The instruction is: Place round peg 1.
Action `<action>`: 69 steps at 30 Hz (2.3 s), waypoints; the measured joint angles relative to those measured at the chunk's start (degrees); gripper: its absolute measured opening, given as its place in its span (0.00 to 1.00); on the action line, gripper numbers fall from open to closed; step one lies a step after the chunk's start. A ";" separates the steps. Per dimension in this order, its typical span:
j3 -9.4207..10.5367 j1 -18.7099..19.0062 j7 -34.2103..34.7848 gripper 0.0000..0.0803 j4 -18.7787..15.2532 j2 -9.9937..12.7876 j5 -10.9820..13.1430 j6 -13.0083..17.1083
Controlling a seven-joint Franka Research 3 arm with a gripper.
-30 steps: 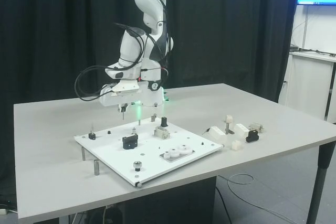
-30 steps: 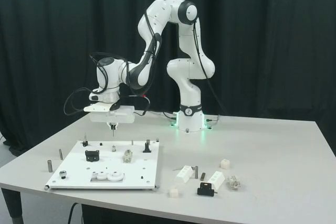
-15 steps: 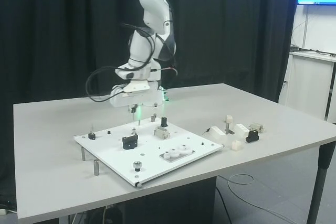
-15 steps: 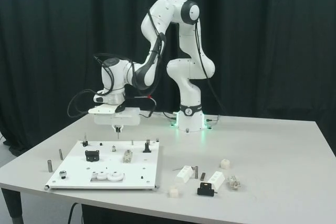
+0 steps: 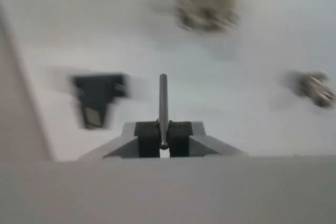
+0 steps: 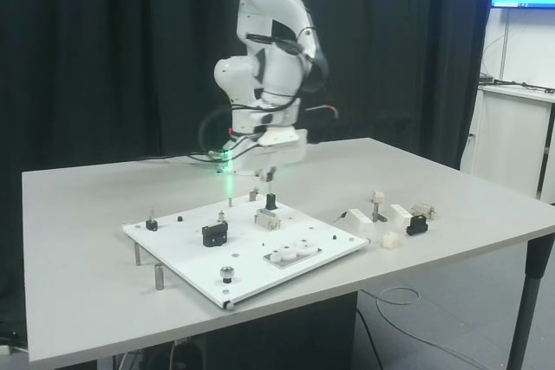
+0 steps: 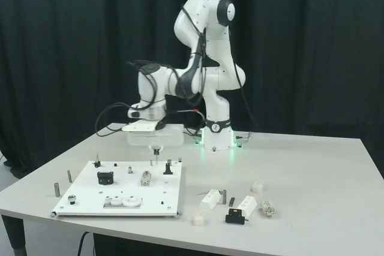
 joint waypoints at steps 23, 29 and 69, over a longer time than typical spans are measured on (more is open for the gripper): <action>14.61 7.90 19.64 0.04 0.23 1.02 1.47 0.63; 19.30 8.31 24.73 0.04 1.61 2.80 1.60 1.04; 28.20 8.42 32.67 0.04 12.41 15.90 3.93 -1.17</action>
